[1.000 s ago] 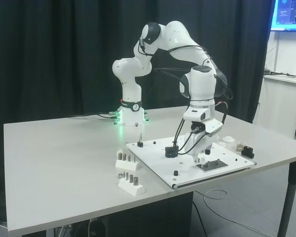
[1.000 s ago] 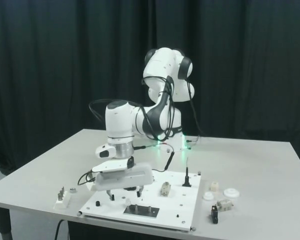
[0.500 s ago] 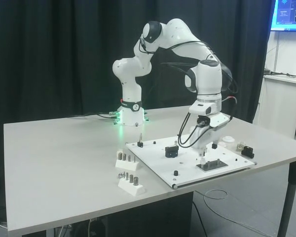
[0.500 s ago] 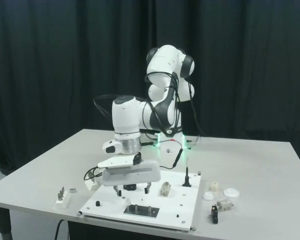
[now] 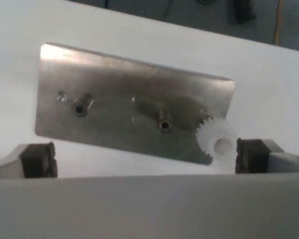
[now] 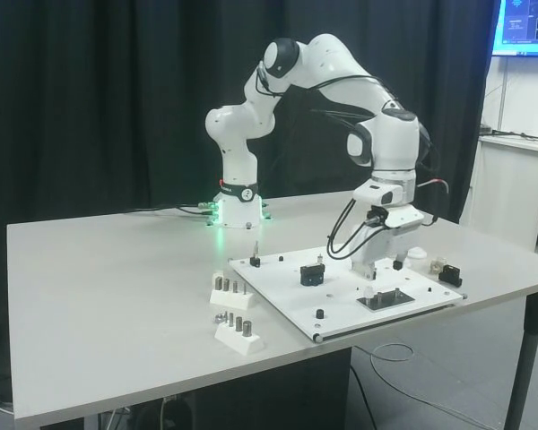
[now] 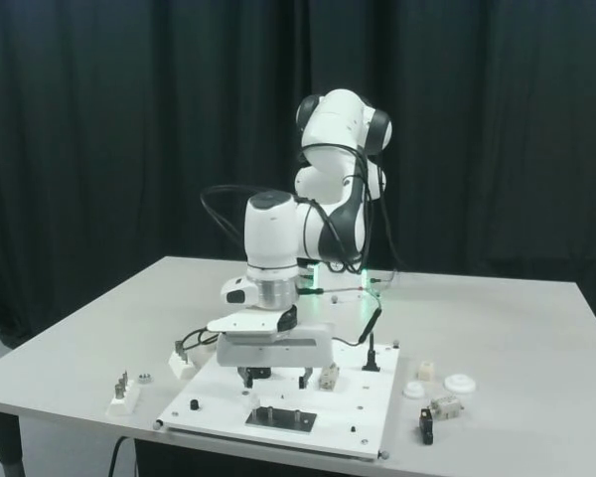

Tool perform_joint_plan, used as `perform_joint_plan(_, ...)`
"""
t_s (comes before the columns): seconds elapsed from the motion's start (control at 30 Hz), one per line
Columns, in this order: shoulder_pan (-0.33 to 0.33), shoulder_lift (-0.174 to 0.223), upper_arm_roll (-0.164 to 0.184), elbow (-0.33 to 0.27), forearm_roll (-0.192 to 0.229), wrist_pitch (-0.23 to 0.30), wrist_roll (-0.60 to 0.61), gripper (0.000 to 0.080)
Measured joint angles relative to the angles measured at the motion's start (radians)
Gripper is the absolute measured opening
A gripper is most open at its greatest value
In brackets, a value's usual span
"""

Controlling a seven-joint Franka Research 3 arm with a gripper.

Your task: Insert small gear.

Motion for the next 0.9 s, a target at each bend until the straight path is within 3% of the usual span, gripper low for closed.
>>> perform_joint_plan(0.3,0.001,0.002,0.01,-0.001,-0.047,-0.001,0.001,0.08)
perform_joint_plan(0.9,-0.015,0.01,0.033,-0.007,-0.048,-0.017,-0.014,0.08)
